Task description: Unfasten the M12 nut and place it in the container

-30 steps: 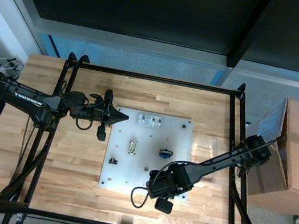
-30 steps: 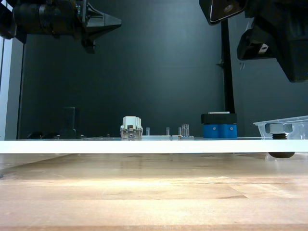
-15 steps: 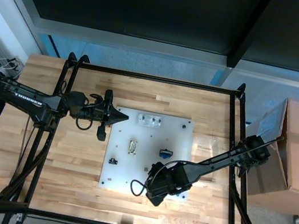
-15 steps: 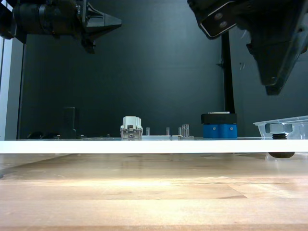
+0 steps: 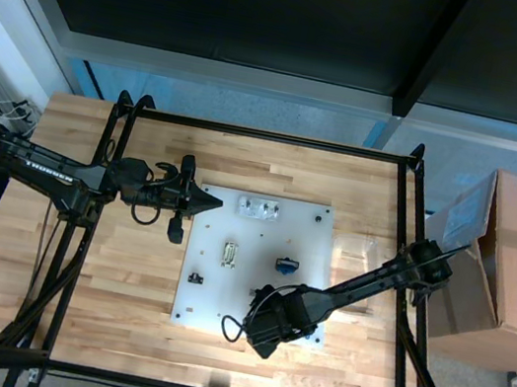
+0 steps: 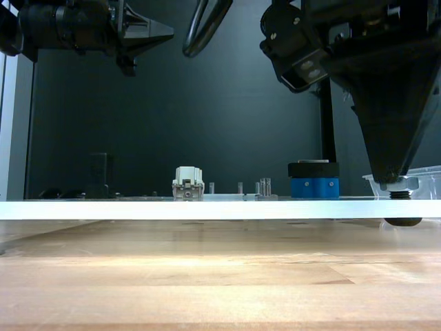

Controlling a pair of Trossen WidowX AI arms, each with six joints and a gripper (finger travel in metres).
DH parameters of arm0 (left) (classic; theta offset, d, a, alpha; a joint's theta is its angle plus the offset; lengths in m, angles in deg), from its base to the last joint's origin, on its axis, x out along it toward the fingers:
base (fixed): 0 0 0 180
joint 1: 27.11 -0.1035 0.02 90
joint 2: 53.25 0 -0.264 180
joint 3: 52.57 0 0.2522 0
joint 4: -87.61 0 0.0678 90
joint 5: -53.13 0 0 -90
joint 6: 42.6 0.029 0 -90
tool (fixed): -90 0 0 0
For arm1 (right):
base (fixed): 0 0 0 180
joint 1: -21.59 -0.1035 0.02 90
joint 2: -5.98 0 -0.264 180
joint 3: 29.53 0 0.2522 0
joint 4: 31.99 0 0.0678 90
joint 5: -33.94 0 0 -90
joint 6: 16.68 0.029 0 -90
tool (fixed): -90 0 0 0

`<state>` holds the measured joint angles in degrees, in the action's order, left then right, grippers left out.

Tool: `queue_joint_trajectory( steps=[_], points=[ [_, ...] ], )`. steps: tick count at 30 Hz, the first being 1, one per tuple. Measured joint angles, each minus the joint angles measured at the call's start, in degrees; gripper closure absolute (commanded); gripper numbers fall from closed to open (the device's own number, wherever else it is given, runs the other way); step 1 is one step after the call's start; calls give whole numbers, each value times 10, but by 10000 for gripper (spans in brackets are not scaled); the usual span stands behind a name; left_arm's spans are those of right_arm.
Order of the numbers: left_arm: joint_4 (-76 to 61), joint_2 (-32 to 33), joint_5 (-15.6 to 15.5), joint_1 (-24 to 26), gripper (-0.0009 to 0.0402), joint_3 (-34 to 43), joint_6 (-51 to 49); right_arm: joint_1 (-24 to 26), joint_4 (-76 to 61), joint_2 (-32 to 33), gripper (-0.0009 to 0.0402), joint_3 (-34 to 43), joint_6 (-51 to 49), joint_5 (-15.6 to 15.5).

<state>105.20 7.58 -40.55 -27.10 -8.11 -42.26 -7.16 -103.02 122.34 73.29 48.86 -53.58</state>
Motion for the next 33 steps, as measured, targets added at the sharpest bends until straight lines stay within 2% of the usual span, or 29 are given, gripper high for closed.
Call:
queue_joint_trajectory(
  steps=[4, 12, 20, 23, 29, 33],
  points=[
    [0, 0, 0, 0, 393, 0, 0, 0, 0, 4, 215, 0, -7, -16],
    [0, 0, 0, 0, 393, 0, 0, 0, 0, 4, 329, 0, -18, -16],
    [0, 0, 0, 0, 393, 0, 0, 0, -1, 4, 392, 0, -66, -16],
    [0, 0, 0, 0, 393, 0, 0, 0, -1, 3, 391, 0, -136, -16],
    [0, 0, 0, 0, 393, 0, 0, 0, -1, 2, 384, -1, -397, -16],
    [0, 0, 0, 0, 393, 0, 0, 0, -1, -1, 386, -1, -537, -16]
  ],
)
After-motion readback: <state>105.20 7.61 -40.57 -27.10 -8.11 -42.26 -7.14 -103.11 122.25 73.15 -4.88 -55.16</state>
